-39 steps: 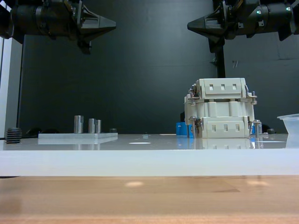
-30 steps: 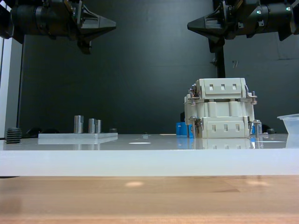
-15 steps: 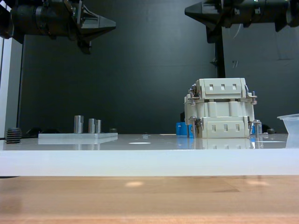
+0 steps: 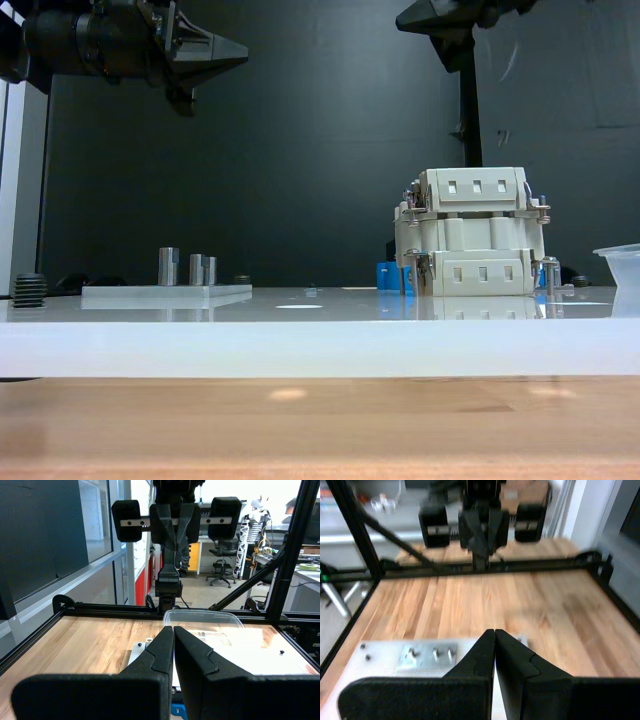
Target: Remove the HAN10-E connector and place it in the container
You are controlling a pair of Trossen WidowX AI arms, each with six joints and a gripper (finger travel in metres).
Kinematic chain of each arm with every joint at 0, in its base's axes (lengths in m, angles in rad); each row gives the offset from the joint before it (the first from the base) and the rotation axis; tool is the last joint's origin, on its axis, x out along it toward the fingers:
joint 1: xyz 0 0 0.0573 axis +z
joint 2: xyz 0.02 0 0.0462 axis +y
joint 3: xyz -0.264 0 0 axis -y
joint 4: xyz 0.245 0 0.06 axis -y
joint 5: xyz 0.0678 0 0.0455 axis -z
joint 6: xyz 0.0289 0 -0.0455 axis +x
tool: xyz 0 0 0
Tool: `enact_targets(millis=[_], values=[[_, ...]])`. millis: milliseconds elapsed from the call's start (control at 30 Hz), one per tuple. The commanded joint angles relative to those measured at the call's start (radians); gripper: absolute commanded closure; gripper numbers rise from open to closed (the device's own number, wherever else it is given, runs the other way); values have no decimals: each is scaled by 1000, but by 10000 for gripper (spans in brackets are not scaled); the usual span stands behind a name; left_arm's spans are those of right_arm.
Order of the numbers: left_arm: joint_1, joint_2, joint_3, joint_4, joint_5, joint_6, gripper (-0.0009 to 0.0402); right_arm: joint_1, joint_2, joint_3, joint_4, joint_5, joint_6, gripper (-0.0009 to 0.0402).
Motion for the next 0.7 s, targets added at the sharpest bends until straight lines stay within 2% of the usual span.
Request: enact_targets(millis=[33,433,700], values=[[0,0,0,0,0,0,393,11,59,98,-113,1,18,393],[0,0,0,0,0,0,393,92,347,483,-515,4,25,393],[0,1,0,0,0,0,393,153,504,640,-636,4,80,393]])
